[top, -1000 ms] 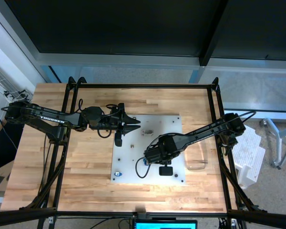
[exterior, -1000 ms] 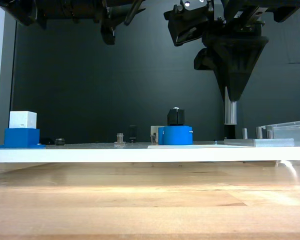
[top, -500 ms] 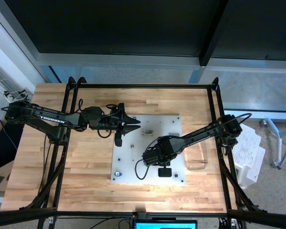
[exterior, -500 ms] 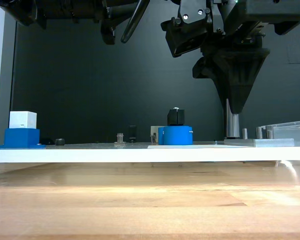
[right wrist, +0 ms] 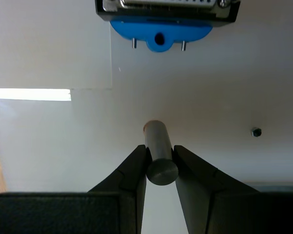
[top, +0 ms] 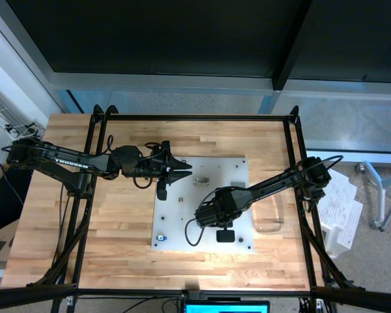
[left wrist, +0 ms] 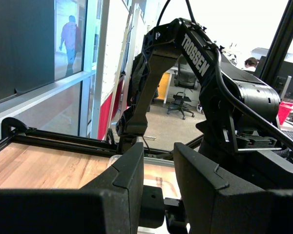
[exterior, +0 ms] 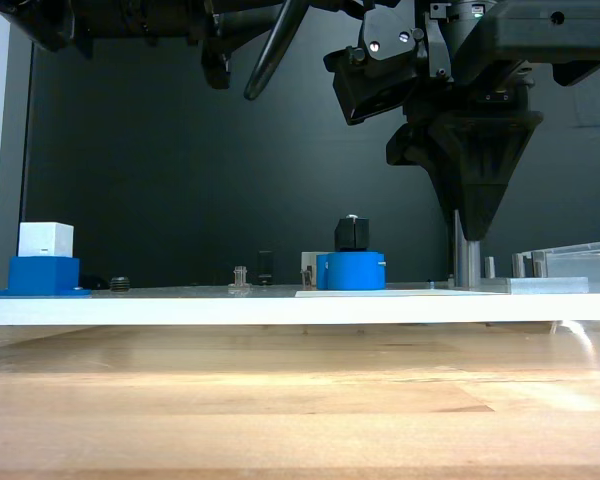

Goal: Pick the 16mm cylinder and install on the taskboard

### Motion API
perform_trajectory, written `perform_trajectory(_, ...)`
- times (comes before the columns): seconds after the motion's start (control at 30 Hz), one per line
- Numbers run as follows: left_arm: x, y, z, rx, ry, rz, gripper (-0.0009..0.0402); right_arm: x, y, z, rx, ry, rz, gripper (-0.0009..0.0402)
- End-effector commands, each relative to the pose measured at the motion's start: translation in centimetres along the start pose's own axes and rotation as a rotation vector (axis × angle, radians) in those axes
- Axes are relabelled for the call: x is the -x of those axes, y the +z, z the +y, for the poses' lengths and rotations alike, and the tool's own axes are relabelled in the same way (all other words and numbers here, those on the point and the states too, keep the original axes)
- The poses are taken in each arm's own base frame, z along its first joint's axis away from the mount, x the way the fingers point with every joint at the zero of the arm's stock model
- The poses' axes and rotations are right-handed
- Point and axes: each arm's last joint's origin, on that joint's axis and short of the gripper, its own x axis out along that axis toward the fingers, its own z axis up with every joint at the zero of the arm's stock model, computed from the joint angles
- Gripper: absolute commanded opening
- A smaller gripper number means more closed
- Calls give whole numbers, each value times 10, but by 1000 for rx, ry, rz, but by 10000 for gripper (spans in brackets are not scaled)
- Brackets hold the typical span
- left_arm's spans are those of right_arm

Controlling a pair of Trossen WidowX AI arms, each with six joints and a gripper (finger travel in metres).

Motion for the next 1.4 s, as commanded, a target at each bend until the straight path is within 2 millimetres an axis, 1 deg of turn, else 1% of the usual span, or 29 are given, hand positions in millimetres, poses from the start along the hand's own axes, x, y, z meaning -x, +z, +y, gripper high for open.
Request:
perform_trajectory(0.03, 0, 0, 0, 0, 0, 0, 81, -1, 0, 0, -1, 1, -1, 4)
perform_trajectory(0.67, 0, 0, 0, 0, 0, 0, 81, -12, -2, 1, -1, 16, -17, 8)
perform_trajectory(0.77, 0, 0, 0, 0, 0, 0, 81, -12, -1, 1, -2, 14, -19, 29)
perform_trajectory(1.0, 0, 0, 0, 0, 0, 0, 81, -12, -1, 1, -9, 9, -30, 124)
perform_trajectory(1.13, 0, 0, 0, 0, 0, 0, 81, -11, 0, 1, -10, 7, -35, 168)
perform_trajectory(1.27, 0, 0, 0, 0, 0, 0, 81, -9, -1, 1, -10, 7, -45, 195)
perform_trajectory(1.4, 0, 0, 0, 0, 0, 0, 81, 5, -3, -1, -5, 7, -87, 205)
